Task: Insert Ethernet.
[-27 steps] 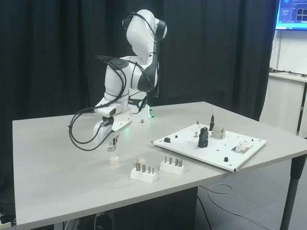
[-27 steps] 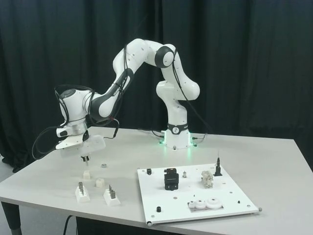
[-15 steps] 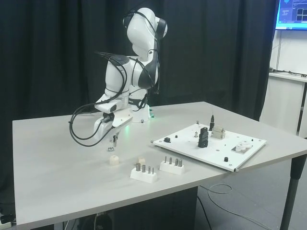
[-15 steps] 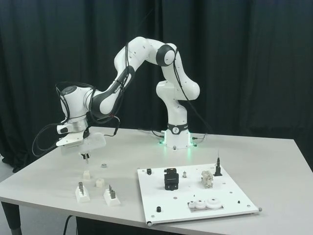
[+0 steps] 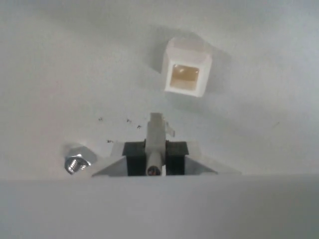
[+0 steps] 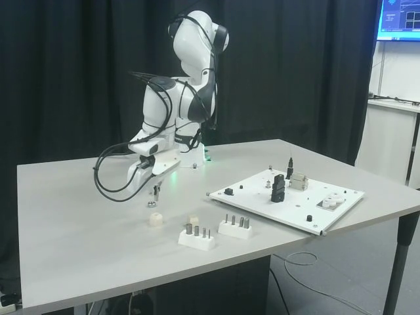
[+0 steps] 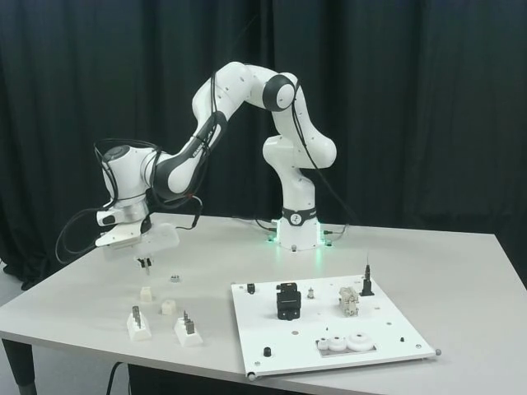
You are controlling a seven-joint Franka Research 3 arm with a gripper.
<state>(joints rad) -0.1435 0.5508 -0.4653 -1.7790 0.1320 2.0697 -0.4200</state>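
My gripper (image 5: 155, 159) is shut on a small Ethernet plug (image 5: 155, 130), pinched between its black pads with the plug's tip pointing down at the table. In the room views the gripper (image 6: 156, 191) (image 7: 146, 262) hangs over the table's left part, a short way above a white cube-shaped holder (image 5: 187, 72) (image 6: 155, 220) (image 7: 146, 293) whose recess stands empty. The white assembly board (image 6: 328, 220) (image 7: 329, 362) lies well to the right, carrying a small pale socket block (image 6: 300, 182) (image 7: 348, 302) and a black clamp (image 6: 278, 188) (image 7: 287, 301).
A metal nut (image 5: 77, 160) (image 6: 151, 204) (image 7: 174, 278) lies on the grey table close under the gripper. A second small block (image 6: 193, 218) (image 7: 168, 307) and two white peg racks (image 6: 197, 237) (image 7: 137, 323) stand nearby. The arm's black cable loops hang beside the wrist.
The arm has risen a little, lifting the gripper and the plug higher above the white holder. Nothing on the table has moved.
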